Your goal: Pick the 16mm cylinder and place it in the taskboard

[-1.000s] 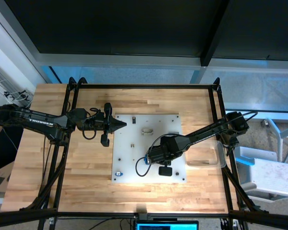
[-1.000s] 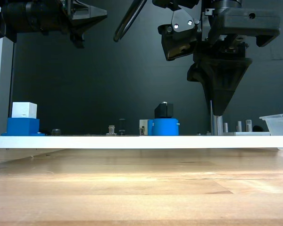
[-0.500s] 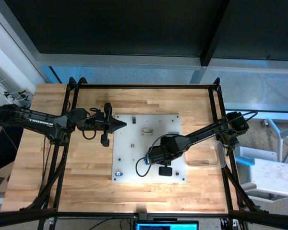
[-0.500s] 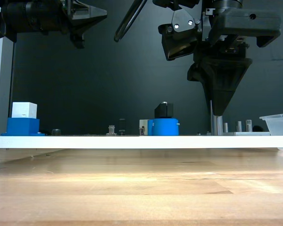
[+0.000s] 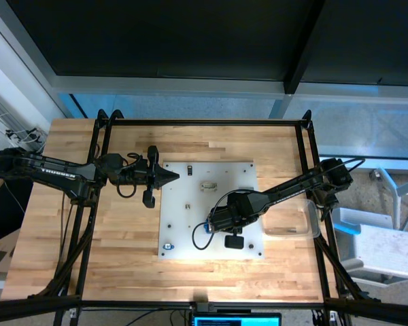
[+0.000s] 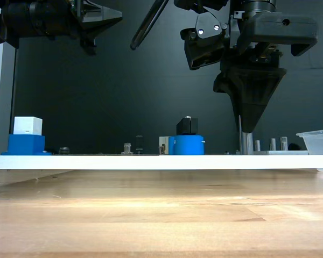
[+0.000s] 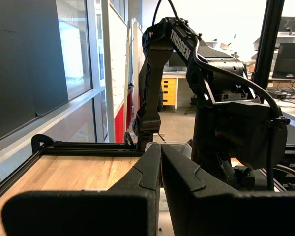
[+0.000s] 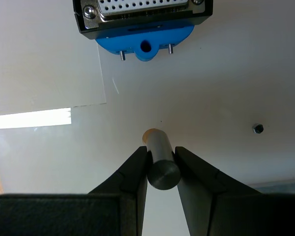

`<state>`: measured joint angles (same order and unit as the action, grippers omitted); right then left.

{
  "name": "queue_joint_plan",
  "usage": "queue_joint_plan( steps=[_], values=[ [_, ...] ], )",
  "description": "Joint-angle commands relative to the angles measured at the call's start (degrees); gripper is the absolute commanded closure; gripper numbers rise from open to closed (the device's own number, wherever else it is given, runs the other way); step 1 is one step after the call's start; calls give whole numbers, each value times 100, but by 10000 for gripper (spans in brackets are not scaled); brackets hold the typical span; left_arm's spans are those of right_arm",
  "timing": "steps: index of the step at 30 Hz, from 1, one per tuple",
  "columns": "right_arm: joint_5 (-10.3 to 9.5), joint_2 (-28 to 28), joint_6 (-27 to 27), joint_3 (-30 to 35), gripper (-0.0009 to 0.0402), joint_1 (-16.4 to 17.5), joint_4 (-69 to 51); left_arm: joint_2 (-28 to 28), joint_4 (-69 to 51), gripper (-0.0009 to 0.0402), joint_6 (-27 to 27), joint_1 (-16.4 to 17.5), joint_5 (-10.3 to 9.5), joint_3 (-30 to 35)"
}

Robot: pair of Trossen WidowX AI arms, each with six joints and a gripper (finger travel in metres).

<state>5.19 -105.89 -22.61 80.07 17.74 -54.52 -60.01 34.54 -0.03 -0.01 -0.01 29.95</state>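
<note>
**A:** Two grippers are accounted for. The right gripper [image 8: 161,150] is set low over the near half of the taskboard [image 5: 190,234], and its fingers are clamped on the 16mm cylinder [image 8: 160,164].

**B:** How is the cylinder held?

**A:** Upright and gripped near its upper end, so the lower end is left free for the hole. That lower end is seen at the taskboard surface, near the blue D-sub connector fitting [image 8: 137,37]. Whether it is seated or only touching cannot be told.

**B:** Left side?

**A:** The left gripper [image 7: 161,150] is held high beside the taskboard's left edge, well apart from the work. Its fingers are pressed together on nothing. It is judged parked, so that the right arm's path is not crossed.

**B:** Stage?

**A:** Insertion is judged under way, with release not yet done. A straight vertical push is called for. The cylinder could be jammed at the hole's lip by any tilt.

**B:** Clear plastic tray [image 5: 313,216]?

**A:** It is sited off the taskboard's right edge, well apart from the right gripper.
</note>
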Motion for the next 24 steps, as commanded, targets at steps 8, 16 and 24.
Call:
queue_joint_plan(
  steps=[8,16,24],
  values=[
    [-79,2,-4,2,366,4,109,0,0,393,-2,0,0,0],
    [-96,2,-7,2,366,24,125,0,0,393,-2,2,0,0],
    [-199,2,-4,2,366,39,111,0,0,393,0,0,0,0]
  ],
)
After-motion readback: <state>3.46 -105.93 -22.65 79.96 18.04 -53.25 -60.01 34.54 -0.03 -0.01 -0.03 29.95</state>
